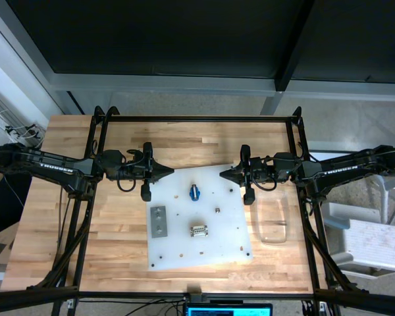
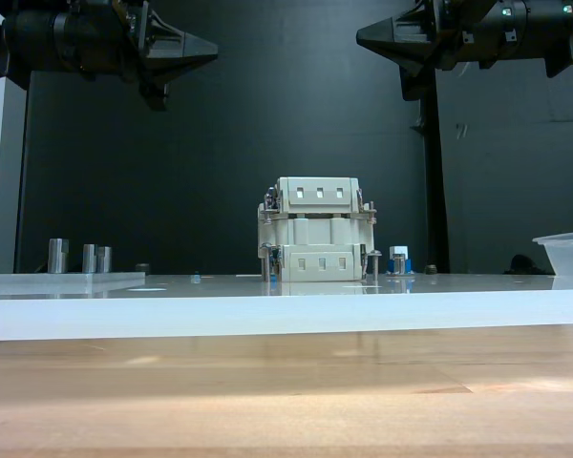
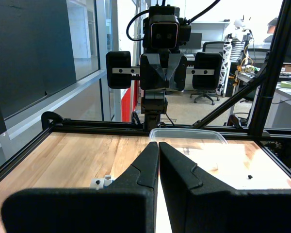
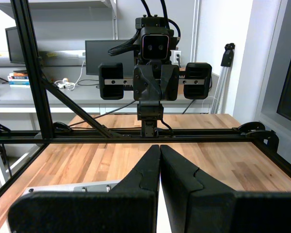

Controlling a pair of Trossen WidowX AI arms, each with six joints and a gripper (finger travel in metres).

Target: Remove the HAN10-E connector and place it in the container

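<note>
Low view: left gripper (image 2: 211,46), right gripper (image 2: 362,36) hang above HAN10-E connector (image 2: 315,235).

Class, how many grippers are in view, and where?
2. The left gripper hangs shut near the far left corner of the white board; the right gripper, also shut, near its far right corner. None hidden.

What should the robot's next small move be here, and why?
Probably bring the right gripper toward the near edge and down over the HAN10-E connector, opening it on the way. Both it and the left gripper hang shut above the far edge of the white board, the connector sits untouched, and the container lies on the right arm's side.
</note>
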